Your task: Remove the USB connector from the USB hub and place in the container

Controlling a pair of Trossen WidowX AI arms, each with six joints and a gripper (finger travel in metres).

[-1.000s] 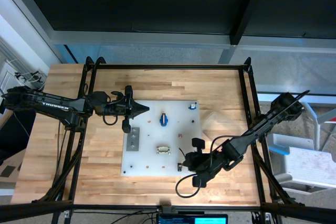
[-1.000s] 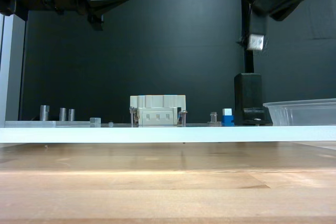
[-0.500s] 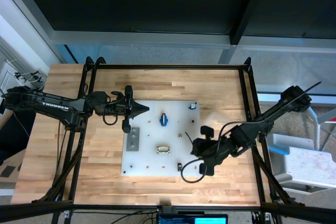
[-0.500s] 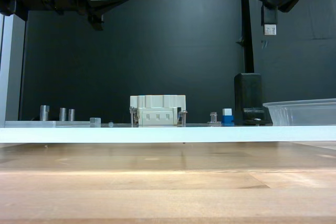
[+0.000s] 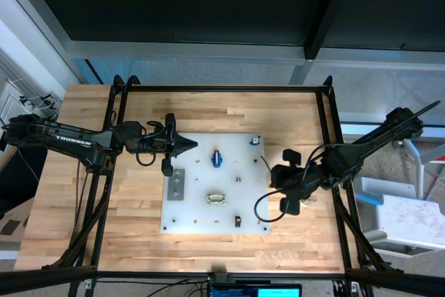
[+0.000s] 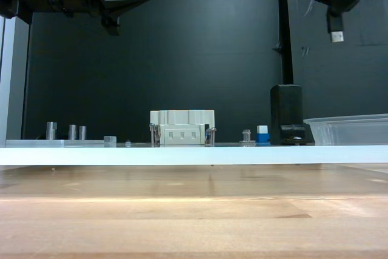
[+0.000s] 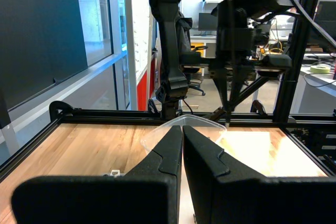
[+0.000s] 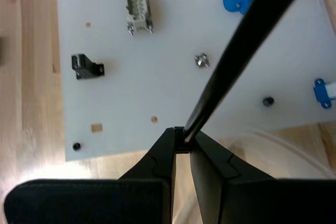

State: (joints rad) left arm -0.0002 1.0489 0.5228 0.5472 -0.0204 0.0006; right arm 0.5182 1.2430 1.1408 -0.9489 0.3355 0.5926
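- Right gripper (image 5: 274, 176), centre-right, clenched on the USB connector (image 6: 335, 31), aloft by the container (image 6: 347, 129).
- USB hub (image 5: 237, 221), lower centre, on white board (image 5: 201, 206).
- Left gripper (image 5: 188, 145), left of centre, pinched closed.

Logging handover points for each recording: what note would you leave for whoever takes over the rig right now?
Parked: left tool, shut, high over the white board's far left part.
Working: right tool, shut on the USB connector, in the air by the board's right edge.
On the board's near edge: USB hub, nothing plugged in.
Right of the board: container.
Done: connector unplugged. Left: carry it over the container, release.
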